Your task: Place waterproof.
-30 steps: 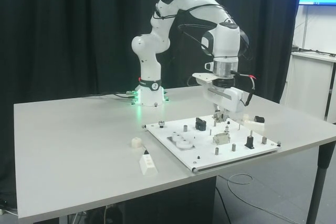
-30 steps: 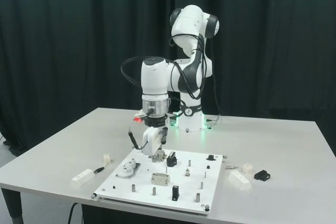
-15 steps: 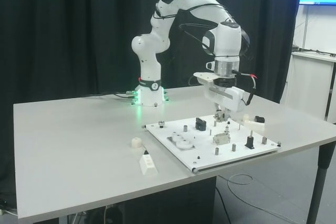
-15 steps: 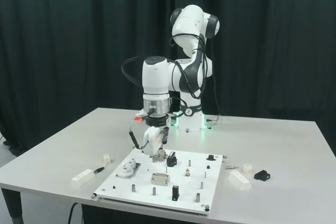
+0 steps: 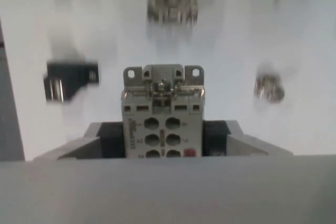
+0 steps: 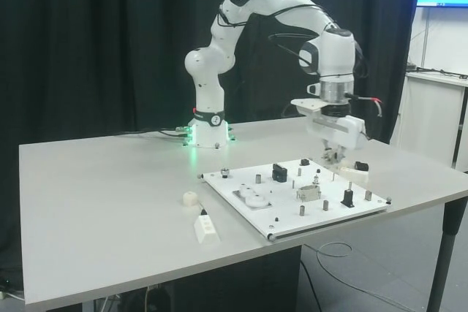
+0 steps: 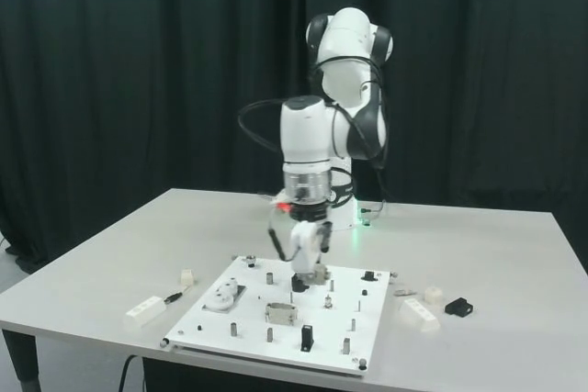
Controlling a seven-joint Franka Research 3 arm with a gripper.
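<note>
The white arm has swung towards the right side of the white plastic assembly board since a second ago. Its gripper now hangs over the board's far right edge. The fingers pinch a grey rectangular waterproof connector with round pin holes. It hangs clear above the board and touches nothing below.

Judging from this, pick-up and carry are done. Lowering the connector into its seat and letting go remain.

On the grey table, from left to right, lie a small white block and a white oblong box. Then comes the board, carrying a white round disc part and a grey metal housing. Beyond it is a small black part. Black curtains hang behind, and green lights glow at the arm's base. A white cabinet stands at the right.
</note>
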